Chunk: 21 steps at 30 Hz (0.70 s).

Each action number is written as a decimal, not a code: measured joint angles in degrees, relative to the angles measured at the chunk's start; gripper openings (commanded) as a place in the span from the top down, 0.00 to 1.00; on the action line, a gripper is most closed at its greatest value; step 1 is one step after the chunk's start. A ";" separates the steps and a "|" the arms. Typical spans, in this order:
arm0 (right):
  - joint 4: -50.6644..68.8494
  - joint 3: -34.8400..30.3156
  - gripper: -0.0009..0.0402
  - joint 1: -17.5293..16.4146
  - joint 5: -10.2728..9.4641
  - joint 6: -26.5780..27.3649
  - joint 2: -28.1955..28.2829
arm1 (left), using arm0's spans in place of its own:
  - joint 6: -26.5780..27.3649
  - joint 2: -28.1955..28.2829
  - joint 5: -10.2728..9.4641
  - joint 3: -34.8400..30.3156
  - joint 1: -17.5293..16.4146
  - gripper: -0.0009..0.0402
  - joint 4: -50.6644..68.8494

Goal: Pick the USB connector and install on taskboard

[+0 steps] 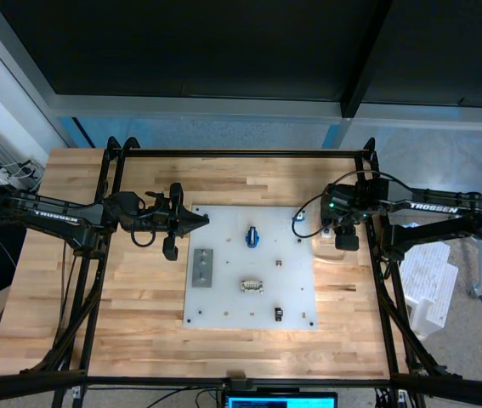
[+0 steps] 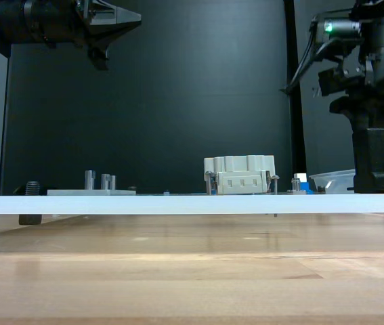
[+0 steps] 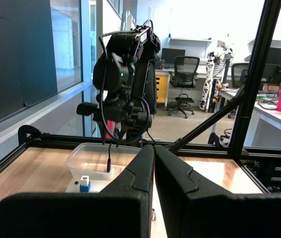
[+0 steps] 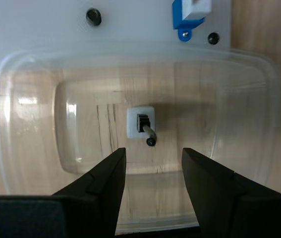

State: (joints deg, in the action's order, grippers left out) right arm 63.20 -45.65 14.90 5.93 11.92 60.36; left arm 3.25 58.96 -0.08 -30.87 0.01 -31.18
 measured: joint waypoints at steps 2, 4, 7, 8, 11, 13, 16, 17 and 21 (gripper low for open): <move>-1.75 1.07 0.58 0.55 -0.02 0.33 0.57 | 0.00 0.00 0.02 0.00 0.00 0.98 0.02; -3.13 2.08 0.59 0.87 -0.11 0.48 1.27 | 0.00 0.00 0.00 0.00 0.00 0.98 0.00; -4.72 3.06 0.60 0.92 -0.52 0.59 2.19 | 0.00 0.00 0.00 0.00 0.00 0.98 0.00; -4.90 3.21 0.60 0.92 -0.87 0.68 2.56 | 0.00 0.00 0.00 0.00 0.00 0.98 0.02; -5.70 3.23 0.62 0.92 -1.09 0.94 3.78 | 0.00 0.00 0.00 0.00 0.00 0.98 0.02; -6.23 3.26 0.62 0.94 -1.27 1.09 4.79 | 0.00 0.00 0.02 0.00 0.00 0.98 0.00; -7.39 3.43 0.63 0.96 -1.62 1.42 6.43 | 0.00 0.00 0.02 0.00 0.00 0.98 0.02; -7.72 3.56 0.63 0.96 -1.64 1.51 6.91 | -0.02 0.00 0.00 0.00 0.00 0.98 0.02; -8.39 4.04 0.63 1.01 -1.62 1.92 8.44 | -0.02 0.00 0.02 0.00 0.00 0.98 0.02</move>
State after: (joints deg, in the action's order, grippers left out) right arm 54.81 -41.60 15.90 4.32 13.85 68.79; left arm 3.22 58.96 -0.05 -30.87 0.01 -31.16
